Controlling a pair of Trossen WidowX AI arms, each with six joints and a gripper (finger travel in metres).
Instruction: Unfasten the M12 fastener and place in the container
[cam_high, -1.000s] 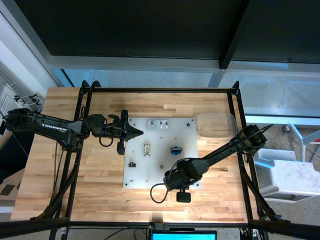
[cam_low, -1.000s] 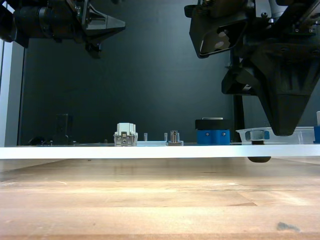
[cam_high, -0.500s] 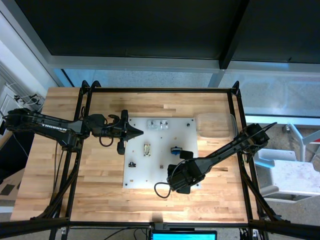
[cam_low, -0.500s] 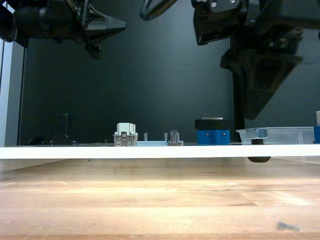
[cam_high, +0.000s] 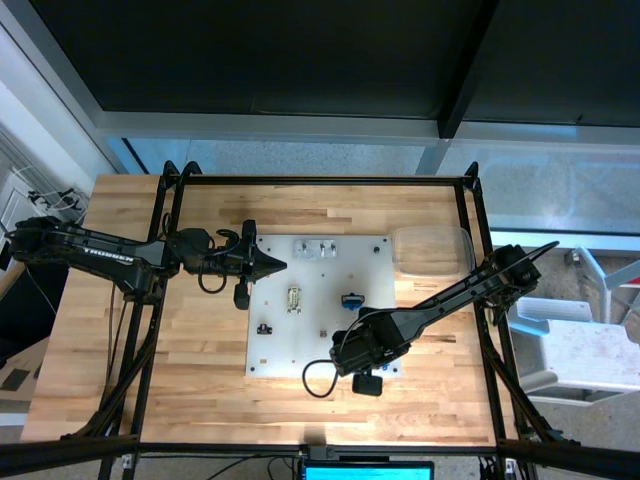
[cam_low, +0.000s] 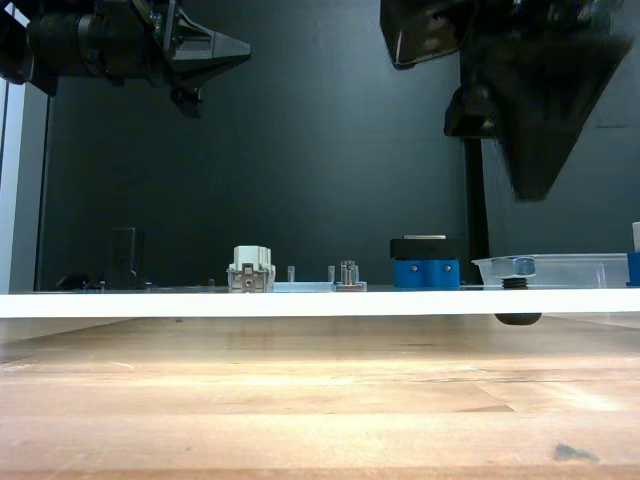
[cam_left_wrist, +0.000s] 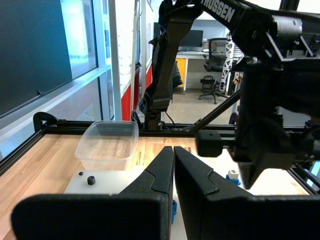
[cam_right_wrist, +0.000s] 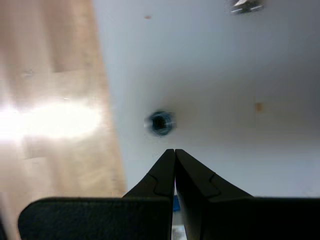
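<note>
The small silver M12 nut (cam_low: 522, 265) sits on top of its black stud (cam_low: 516, 283) at the white board's near right edge, in front of the clear container (cam_low: 560, 268). In the right wrist view the nut (cam_right_wrist: 160, 122) shows on the board with a dark centre. My right gripper (cam_low: 535, 190) hangs well above it, shut (cam_right_wrist: 174, 150) with nothing between the fingers. In the high view the right gripper (cam_high: 372, 350) covers that spot. The container (cam_high: 432, 250) stands off the board's far right corner and looks empty (cam_left_wrist: 107, 149). My left gripper (cam_high: 277, 265) is shut (cam_left_wrist: 173, 149), parked high at the board's far left.
On the white board (cam_high: 300, 335) stand a blue-and-black part (cam_low: 426, 272), a grey connector (cam_low: 251, 272), a small silver post (cam_low: 348, 274) and a black post (cam_left_wrist: 91, 180) at the far right corner. A black frame rims the wooden table (cam_high: 200, 380).
My right gripper has lifted straight up off the nut and turned at the wrist. The nut stays on its stud. The left arm has not moved.
</note>
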